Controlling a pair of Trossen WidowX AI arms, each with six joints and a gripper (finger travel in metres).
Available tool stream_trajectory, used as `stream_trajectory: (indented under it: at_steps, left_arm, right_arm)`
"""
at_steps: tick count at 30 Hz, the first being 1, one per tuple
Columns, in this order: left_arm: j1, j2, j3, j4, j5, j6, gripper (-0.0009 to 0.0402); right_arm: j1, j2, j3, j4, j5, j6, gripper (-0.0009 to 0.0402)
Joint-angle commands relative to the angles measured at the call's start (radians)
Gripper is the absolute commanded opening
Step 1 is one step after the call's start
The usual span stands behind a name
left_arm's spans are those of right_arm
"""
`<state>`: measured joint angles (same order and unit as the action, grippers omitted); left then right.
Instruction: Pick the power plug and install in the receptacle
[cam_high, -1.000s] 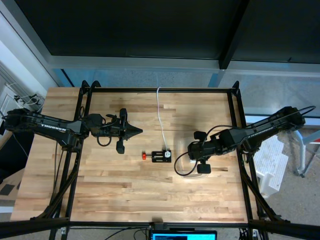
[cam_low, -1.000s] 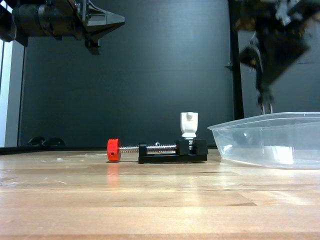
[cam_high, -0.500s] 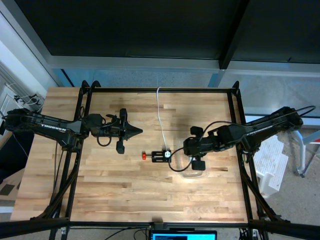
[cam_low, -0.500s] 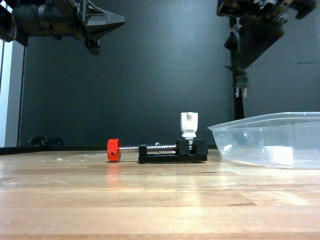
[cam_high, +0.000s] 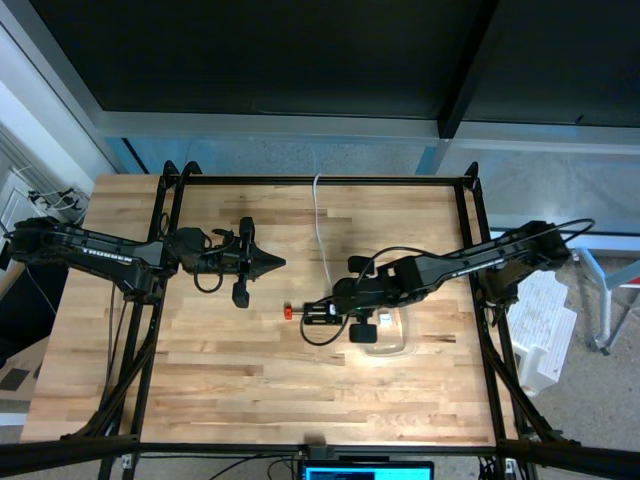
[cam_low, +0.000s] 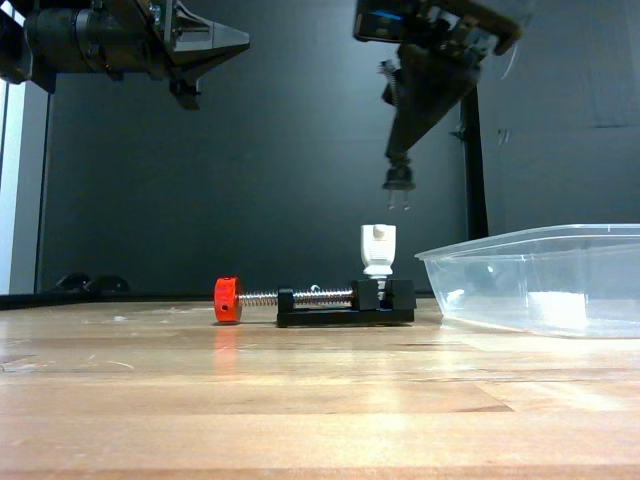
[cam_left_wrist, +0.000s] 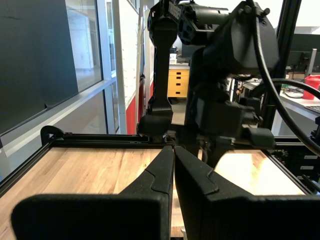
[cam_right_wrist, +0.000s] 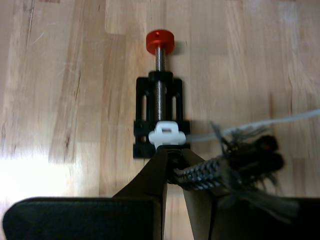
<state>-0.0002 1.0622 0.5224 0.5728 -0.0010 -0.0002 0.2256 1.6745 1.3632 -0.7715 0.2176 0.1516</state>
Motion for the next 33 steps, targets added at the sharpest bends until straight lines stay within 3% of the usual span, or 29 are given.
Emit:
stream_trajectory:
  at_steps: [1, 18, 33]
  left_arm:
    - [0.0, 0.0, 0.0, 0.001, 0.0, 0.0, 0.0]
    - [0.0, 0.0, 0.0, 0.0, 0.0, 0.0, 0.0]
    - [0.0, 0.0, 0.0, 0.0, 0.0, 0.0, 0.0]
  right_arm:
    - [-0.004, 0.039, 0.035, 0.0, 0.0, -0.01, 0.0]
    - [-0.008, 0.072, 0.04, 0.006, 0.001, -0.022, 0.0]
    - [-0.008, 0.072, -0.028, 0.085, 0.001, -0.018, 0.0]
